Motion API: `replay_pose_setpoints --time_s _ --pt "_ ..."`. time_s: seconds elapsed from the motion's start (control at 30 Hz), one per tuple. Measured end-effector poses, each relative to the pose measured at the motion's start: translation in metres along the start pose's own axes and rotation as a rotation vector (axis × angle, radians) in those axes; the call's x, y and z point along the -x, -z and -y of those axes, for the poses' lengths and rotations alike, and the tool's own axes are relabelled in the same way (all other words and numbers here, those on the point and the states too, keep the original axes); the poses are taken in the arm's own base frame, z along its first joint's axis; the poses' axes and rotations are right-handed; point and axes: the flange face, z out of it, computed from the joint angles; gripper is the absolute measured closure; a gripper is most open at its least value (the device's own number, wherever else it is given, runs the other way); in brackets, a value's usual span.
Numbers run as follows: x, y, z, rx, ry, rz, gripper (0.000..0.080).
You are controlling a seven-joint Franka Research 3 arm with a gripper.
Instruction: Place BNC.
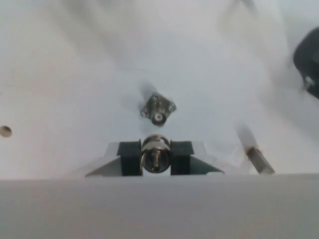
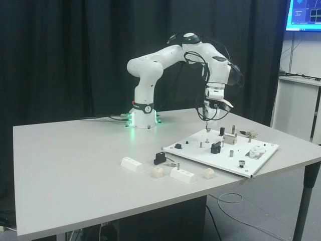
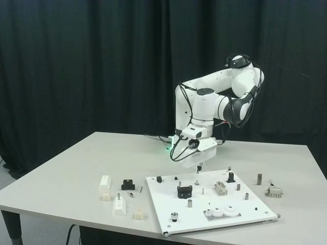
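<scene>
In the wrist view my gripper (image 1: 155, 158) is shut on a metal BNC plug (image 1: 155, 153), held between two black pads (image 1: 129, 157). Just beyond it on the white board (image 1: 75, 99) stands the BNC socket (image 1: 158, 110) with its square flange; plug and socket are apart. From the first room view the gripper (image 2: 207, 119) hangs over the board's far edge (image 2: 198, 131), above the socket (image 2: 207, 130). The second room view has the gripper (image 3: 198, 166) a short way above the socket (image 3: 196, 174).
The white board (image 3: 240, 219) carries black blocks (image 3: 184, 191), metal pegs (image 3: 189, 203), white gears (image 3: 225, 211) and a connector (image 3: 220, 188). A metal peg (image 1: 259, 158) stands near the socket. White blocks (image 2: 131, 163) and a black clip (image 2: 160, 158) lie on the grey table (image 2: 65, 160).
</scene>
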Motion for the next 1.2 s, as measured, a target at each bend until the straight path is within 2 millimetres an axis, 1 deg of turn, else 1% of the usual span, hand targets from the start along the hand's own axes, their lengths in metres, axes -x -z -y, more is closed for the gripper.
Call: replay_pose_setpoints --time_s 0.43,1.2 --pt "-0.0002 0.005 -0.0027 -0.002 -0.026 -0.007 0.0686" --pt "-0.0006 0.0057 -0.0033 -0.002 -0.028 -0.01 0.0686"
